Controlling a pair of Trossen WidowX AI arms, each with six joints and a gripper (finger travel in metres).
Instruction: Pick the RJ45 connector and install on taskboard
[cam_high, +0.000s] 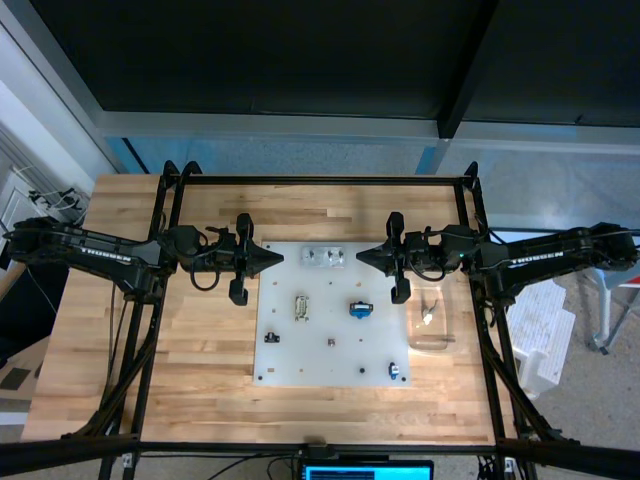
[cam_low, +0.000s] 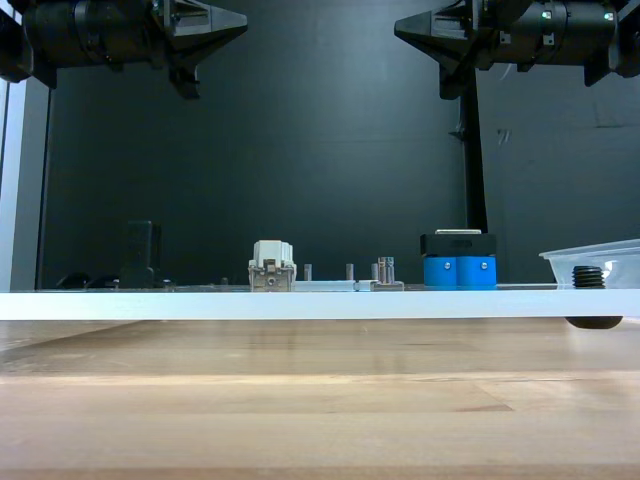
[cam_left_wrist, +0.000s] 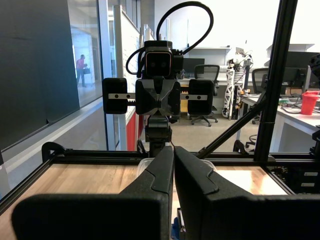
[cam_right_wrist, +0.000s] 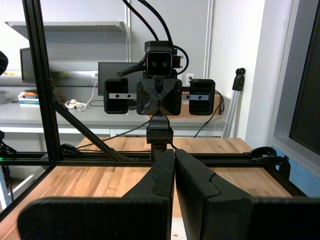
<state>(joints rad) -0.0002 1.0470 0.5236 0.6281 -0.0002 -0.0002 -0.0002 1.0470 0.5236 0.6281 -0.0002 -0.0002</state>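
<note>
Left gripper (cam_high: 276, 258): hangs high above the taskboard's far left edge, pointing inward. Fingers are pressed together with nothing between them. I read this as a parked pose, kept up out of the way.
Taskboard (cam_high: 300, 365): lies flat at the middle of the table (cam_high: 120, 330), between the two arms, so either one can reach it.
Beige socket (cam_high: 300, 307): stands upright on the left half of the taskboard.
Silver block (cam_high: 325, 257): sits at the far edge of the taskboard, between the two gripper tips and below them.
Blue fixture (cam_high: 360, 309): right of centre on the taskboard. A second, smaller one (cam_high: 396, 372) is near the right near corner.
Right gripper (cam_high: 362, 256): mirrors the left one, high over the far right of the taskboard and well apart from the tray. Fingers are closed and empty. It is the nearer arm for the pick.
Clear tray (cam_high: 447, 345): on the table just beside the taskboard's right edge, probably as a holding bin for loose parts.
RJ45 connector (cam_high: 428, 318): a small whitish speck inside the tray, likely the plug, though too small to be sure. It is not picked up and not on the taskboard.
Counts: two arms, two grippers, one taskboard, one tray, one beige socket, one silver block, two blue fixtures, one connector.
</note>
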